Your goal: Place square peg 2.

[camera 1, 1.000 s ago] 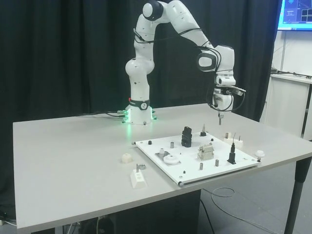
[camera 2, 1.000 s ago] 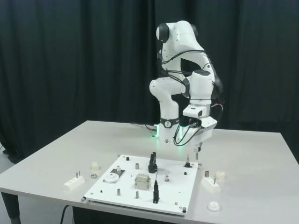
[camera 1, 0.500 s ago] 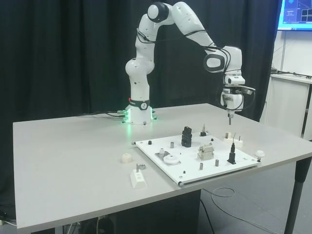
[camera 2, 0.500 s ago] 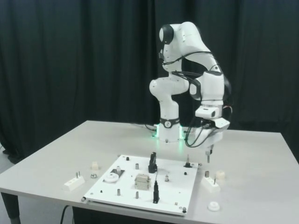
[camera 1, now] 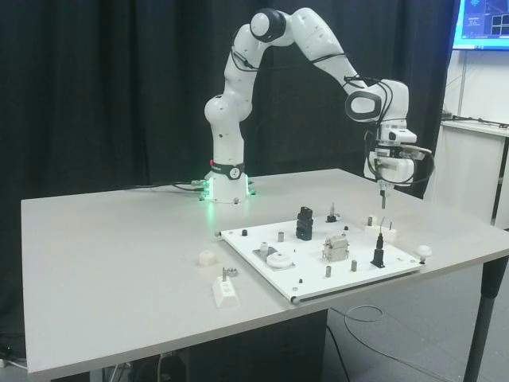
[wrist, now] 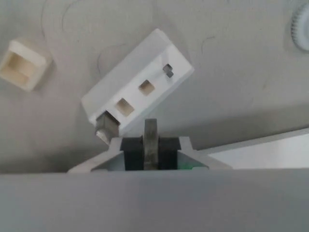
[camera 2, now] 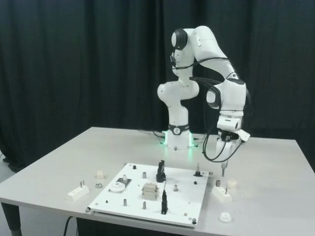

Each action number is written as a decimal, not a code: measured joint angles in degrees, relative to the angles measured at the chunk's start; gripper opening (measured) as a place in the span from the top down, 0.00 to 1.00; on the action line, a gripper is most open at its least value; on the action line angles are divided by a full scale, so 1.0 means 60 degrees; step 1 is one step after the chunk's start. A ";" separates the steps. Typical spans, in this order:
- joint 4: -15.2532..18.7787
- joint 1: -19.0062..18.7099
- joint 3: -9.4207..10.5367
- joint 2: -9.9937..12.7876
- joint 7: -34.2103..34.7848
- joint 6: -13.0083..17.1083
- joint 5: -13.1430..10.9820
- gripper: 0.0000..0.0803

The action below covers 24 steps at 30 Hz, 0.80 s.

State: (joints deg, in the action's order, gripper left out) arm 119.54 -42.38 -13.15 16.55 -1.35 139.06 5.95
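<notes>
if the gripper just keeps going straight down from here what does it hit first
Most likely the white peg holder block beside the board: the peg held in the gripper hangs roughly over it, and would touch before the fingers. Which of its square holes lines up is unclear.

A black curtain (camera 1: 103, 87) is hung in folds across the whole back of the room, and the same curtain is seen behind everything in the second room view. The grey table (camera 1: 111, 239) is lit evenly from above and is carried on a dark leg (camera 1: 483, 318). A lit screen (camera 1: 483, 24) is mounted high, above a white cabinet (camera 1: 469, 163). A cable (camera 1: 366, 314) is looped below the table.
</notes>
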 joint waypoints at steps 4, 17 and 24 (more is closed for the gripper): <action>-0.0323 0.0072 -0.0001 0.0162 -0.0566 -0.0354 0.0001 0.92; -0.1200 0.0255 0.0009 0.0747 -0.2785 -0.1167 -0.0516 0.92; -0.1524 0.0244 0.0013 0.1115 -0.3721 -0.1357 -0.1034 0.92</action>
State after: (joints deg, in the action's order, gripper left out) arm 110.40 -40.92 -13.07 23.24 -23.67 130.92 -0.25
